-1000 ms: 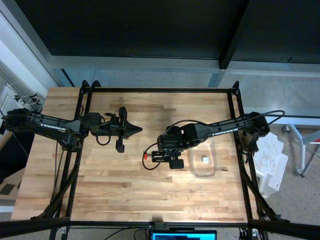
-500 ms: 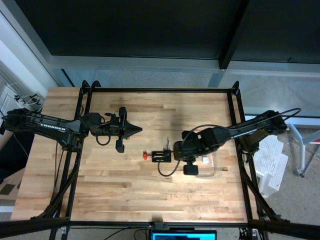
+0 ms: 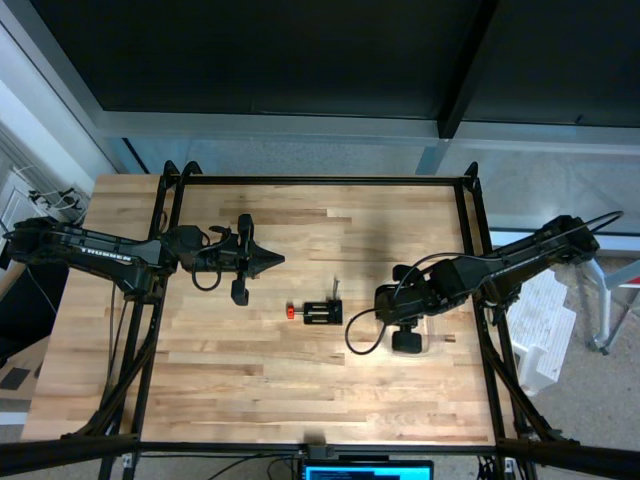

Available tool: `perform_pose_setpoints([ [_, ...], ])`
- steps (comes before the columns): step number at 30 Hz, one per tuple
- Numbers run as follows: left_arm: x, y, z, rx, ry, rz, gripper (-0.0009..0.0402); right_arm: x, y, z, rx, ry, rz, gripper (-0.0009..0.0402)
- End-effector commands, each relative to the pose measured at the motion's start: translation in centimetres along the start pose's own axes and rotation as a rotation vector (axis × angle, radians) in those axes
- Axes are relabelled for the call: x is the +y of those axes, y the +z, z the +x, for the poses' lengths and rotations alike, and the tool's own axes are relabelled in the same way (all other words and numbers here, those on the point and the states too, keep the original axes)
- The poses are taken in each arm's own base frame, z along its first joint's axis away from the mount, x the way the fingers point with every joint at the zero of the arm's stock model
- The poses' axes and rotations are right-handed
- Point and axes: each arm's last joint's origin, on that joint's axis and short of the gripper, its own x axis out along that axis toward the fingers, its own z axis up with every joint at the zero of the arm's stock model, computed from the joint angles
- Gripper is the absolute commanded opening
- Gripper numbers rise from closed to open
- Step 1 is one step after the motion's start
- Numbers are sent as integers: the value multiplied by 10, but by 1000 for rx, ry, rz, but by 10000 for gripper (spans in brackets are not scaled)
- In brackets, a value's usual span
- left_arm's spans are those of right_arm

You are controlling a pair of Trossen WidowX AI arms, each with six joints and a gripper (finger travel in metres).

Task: Remove the USB-C connector from taskboard and place in the container

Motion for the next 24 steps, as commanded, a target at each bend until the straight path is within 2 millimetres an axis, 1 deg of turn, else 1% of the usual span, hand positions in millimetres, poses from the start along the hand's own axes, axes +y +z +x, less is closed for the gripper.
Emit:
perform_pose_setpoints([
  [1,0,0,0,-1,0,0,0,-3,-7,-1,-1,0,-2,0],
  [12,0,0,0,0,0,0,0,-13,-33,4,42,-17,-9,0],
  [20,0,0,0,-1,0,0,0,-17,-43,8,55,-24,-9,0],
  [24,0,0,0,-1,0,0,0,-21,-51,14,79,-35,-10,0],
])
